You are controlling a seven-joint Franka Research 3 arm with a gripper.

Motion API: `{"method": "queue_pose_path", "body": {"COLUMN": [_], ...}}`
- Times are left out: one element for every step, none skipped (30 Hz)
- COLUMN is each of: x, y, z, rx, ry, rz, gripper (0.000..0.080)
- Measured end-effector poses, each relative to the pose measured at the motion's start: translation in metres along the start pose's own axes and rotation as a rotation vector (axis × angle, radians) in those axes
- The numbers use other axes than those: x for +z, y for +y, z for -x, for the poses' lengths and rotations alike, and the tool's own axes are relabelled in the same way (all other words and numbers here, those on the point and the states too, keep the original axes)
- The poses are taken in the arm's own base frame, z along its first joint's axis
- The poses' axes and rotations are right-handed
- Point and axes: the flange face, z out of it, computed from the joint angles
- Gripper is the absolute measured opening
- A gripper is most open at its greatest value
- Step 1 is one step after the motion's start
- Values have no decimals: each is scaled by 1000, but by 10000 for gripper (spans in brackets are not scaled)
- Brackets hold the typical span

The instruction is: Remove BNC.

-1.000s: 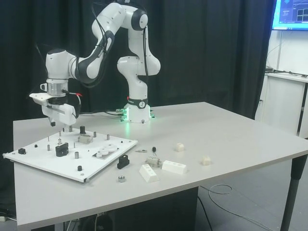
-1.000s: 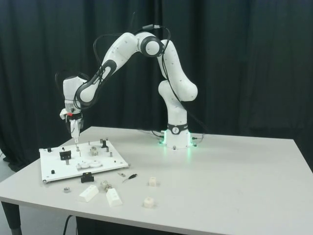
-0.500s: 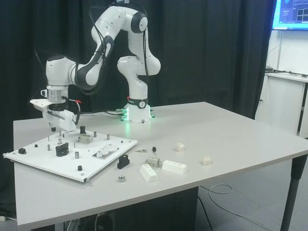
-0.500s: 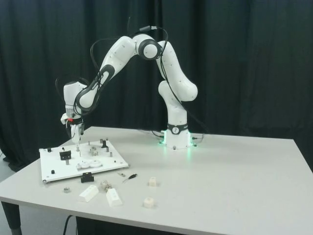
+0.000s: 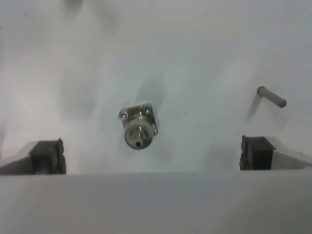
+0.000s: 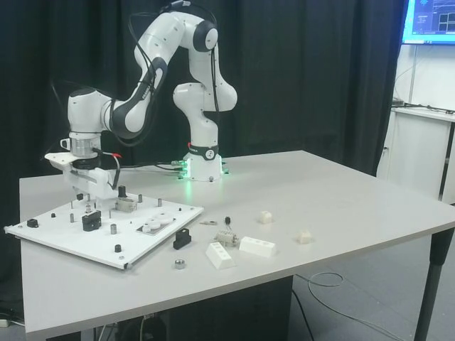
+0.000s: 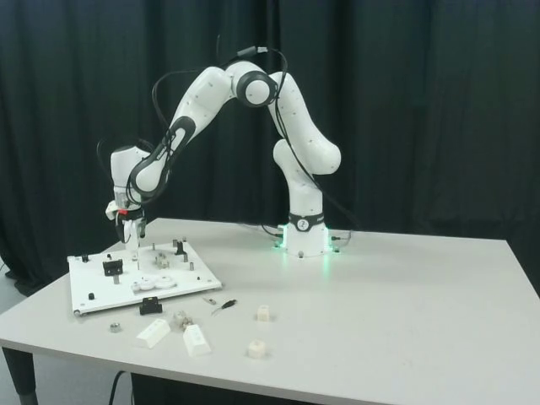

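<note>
Between the fingertips, BNC (image 5: 139,129): upright on the white board (image 5: 161,53), touching neither pad.
Pincer (image 5: 151,155): released, jaws spread wide, hanging just above the board.
Beyond one fingertip, pin (image 5: 271,96): grey, tilted, well apart from the BNC.

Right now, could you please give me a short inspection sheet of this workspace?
Surface: grey table, carrying a white board at one end.
Job's things: BNC connector upright on the board, not gripped.
Clutter: two white blocks, two small cubes, a nut and a black part loose on the table beside the board.
Grippers: gripper open, one finger on each side of the connector, not touching it.
Cables: a cable hanging under the table edge.
Surroundings: black curtain; a screen in one corner.
</note>
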Motion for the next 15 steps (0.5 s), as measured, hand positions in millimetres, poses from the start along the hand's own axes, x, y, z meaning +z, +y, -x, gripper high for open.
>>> {"method": "queue_pose_path", "body": {"x": [1, 1, 2, 2, 3, 3, 4, 4, 5, 5, 6, 6, 6, 7, 7], "y": [0, 0, -1, -1, -1, -1, -1, -2, -2, -2, -2, -2, -2, -2, -2], "z": [0, 0, 0, 0, 0, 1, 1, 1, 1, 1, 1, 1, 1, 1, 1], "rx": [0, -1, -1, -2, -2, -2, -2, -1, 0, 1, 2, 2, 2, 2, 2], "ry": [1, 2, 3, 5, 6, 6, 7, 7, 7, 7, 7, 6, 7, 7, 8], "rz": [0, -1, -1, -1, -1, -1, -1, -2, -3, -4, -5, -6, -6, -7, -7], "gripper": [800, 800, 800, 800, 800, 800, 800, 800, 800, 800, 800, 800, 800, 800, 800]}}
